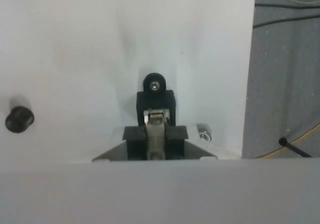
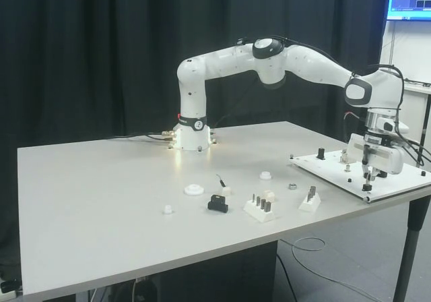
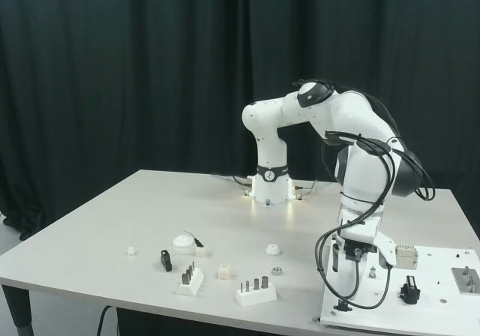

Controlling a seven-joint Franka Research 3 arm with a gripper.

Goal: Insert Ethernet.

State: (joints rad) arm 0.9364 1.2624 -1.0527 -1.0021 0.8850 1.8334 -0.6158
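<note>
The arm is stretched out from its base to the white board (image 2: 337, 170) at the table's (image 2: 101, 187) edge, and everything here turns on the small black socket block (image 1: 156, 106) bolted to that board. The gripper (image 1: 155, 139) hangs low over the board, its black pads clenched on the Ethernet plug (image 1: 155, 134), which is held upright so that its nose points straight down at the block. In the wrist view the plug's tip sits right at the block's opening; I cannot tell whether it has entered or only touches the mouth. Holding it from either side this way keeps the plug square to the socket, which I judge is the point: a tilt would jam it on the rim. A black knob (image 1: 19, 119) stands on the board well off to one side of the block, a small grey metal part (image 1: 203, 133) just beside it. The loose fixtures (image 2: 261, 206) nearer the table's middle lie well apart from the block.
</note>
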